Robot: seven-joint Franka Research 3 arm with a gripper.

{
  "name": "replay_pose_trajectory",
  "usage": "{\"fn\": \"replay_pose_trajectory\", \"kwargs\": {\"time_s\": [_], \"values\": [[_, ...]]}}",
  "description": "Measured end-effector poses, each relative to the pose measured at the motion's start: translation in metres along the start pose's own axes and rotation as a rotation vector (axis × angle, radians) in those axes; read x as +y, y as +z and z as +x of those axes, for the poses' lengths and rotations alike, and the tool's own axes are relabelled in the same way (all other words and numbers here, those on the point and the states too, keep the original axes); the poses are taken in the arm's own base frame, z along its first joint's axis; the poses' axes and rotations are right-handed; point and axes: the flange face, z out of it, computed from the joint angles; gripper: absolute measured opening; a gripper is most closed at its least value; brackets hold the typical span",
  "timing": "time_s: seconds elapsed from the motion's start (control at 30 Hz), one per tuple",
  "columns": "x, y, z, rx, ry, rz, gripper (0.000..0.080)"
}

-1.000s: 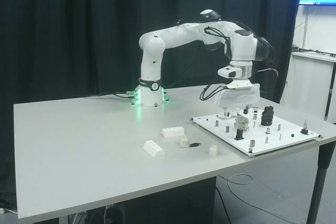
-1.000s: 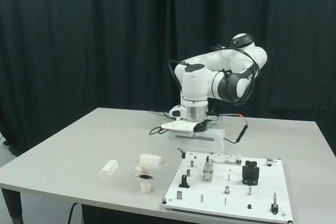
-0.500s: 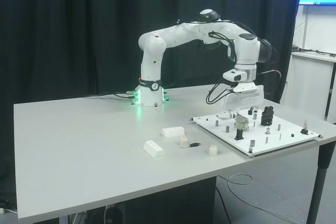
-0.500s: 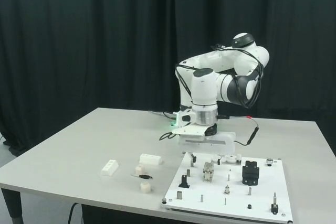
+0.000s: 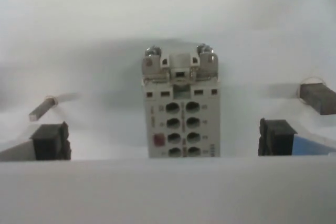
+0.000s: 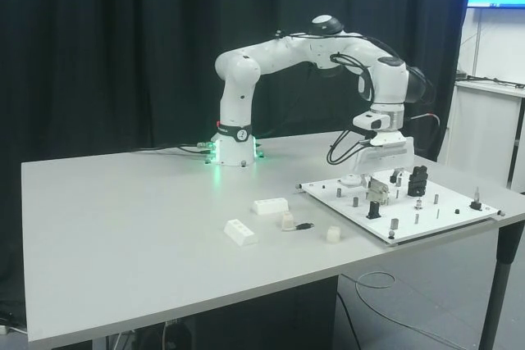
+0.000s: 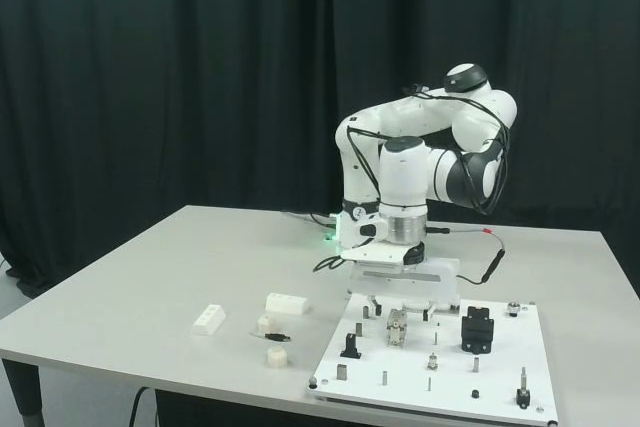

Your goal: Remove waterproof.

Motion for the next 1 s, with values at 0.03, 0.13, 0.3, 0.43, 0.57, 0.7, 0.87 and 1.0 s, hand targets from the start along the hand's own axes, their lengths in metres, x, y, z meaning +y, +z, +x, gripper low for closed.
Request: {"fn": "replay_pose_trajectory", "kwargs": {"time_s": [0.03,0.13,0.3,0.43,0.57,0.7,0.87,1.0], "values": [[0.0003,0.0007,-0.0011,0.002,-0.001,0.0,0.08],[0.0009,0.0018,-0.0032,0.008,-0.001,0.0,0.08],[0.0026,0.0024,-0.0054,0.016,0.012,0.0,0.08],[0.0036,0.0023,-0.0053,0.022,0.017,0.002,0.08],[0.0045,0.0023,-0.0046,0.023,0.026,0.003,0.08],[0.0052,0.0023,-0.004,0.022,0.03,0.004,0.08],[0.0058,0.0032,-0.0027,0.02,0.034,0.006,0.08],[0.0062,0.0052,-0.0015,0.017,0.038,0.01,0.08]]}}
